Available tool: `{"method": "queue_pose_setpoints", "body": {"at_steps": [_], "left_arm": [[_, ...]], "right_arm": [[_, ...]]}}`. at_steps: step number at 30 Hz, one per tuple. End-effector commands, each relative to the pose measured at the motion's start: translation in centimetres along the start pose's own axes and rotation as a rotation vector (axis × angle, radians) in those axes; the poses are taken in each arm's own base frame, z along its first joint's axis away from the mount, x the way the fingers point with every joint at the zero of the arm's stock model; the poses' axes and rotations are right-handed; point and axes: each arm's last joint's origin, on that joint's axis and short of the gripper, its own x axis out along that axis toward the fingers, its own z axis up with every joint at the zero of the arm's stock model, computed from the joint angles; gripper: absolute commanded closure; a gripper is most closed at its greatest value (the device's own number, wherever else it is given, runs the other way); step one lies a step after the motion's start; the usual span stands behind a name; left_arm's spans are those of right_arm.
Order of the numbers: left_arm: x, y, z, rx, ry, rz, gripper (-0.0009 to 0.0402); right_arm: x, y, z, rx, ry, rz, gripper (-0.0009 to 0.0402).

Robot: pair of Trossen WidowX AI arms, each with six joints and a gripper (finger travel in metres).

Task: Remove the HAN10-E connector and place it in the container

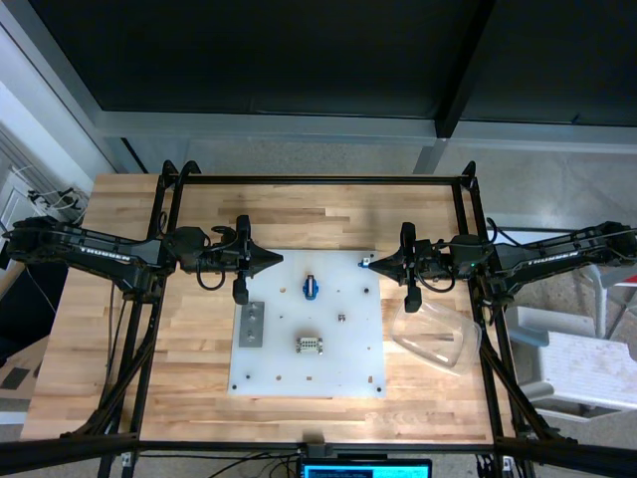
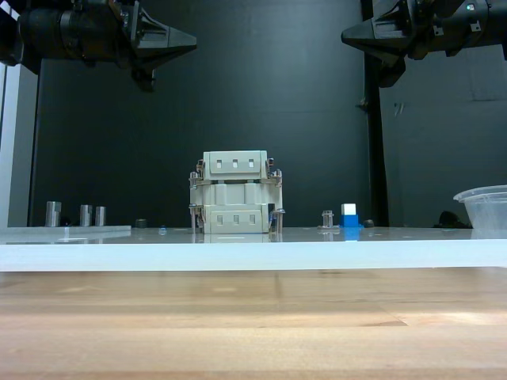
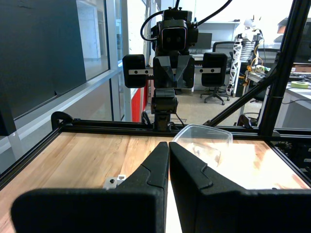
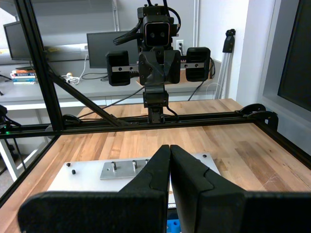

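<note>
Grey connector point(image 1: 310, 345): lower centre, on board.
Left claw point(image 1: 279, 259): closed, empty, centre-left.
Right claw point(image 1: 368, 263): closed, empty, centre-right.
Risk: latches may resist pulling.

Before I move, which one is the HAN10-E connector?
On the white board, near middle: the HAN10-E connector, a small grey block with beige centre, unlike the flat holed plate or blue piece. Left hand and right hand hover shut over its far corners.

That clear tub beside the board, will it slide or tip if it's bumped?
Likely light: the container looks thin-walled and empty, so a bump may slide it across the table. It is wide and low, so tipping seems unlikely. The left pincer and right pincer hang shut above the board.
</note>
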Motion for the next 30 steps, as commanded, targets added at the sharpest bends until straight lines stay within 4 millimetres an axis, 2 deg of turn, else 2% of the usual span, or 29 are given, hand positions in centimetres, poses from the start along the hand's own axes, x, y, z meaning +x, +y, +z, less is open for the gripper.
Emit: {"method": "queue_pose_setpoints", "body": {"at_steps": [1, 16, 23, 30], "left_arm": [[0.0, 0.0, 0.0, 0.000, 0.000, 0.000, 0.0393], [0.0, 0.0, 0.0, 0.000, 0.000, 0.000, 0.0393], [0.0, 0.0, 0.0, 0.000, 0.000, 0.000, 0.0393], [0.0, 0.0, 0.0, 0.000, 0.000, 0.000, 0.0393]], "right_arm": [[0.0, 0.0, 0.0, 0.000, 0.000, 0.000, 0.0393], [0.0, 0.0, 0.2, 0.003, -0.009, 0.001, 0.0393], [0.5, 0.2, 1.8, 0.050, -0.036, 0.005, 0.0393], [2.6, 1.0, 4.3, 0.039, 0.126, 0.018, 0.0393]]}}
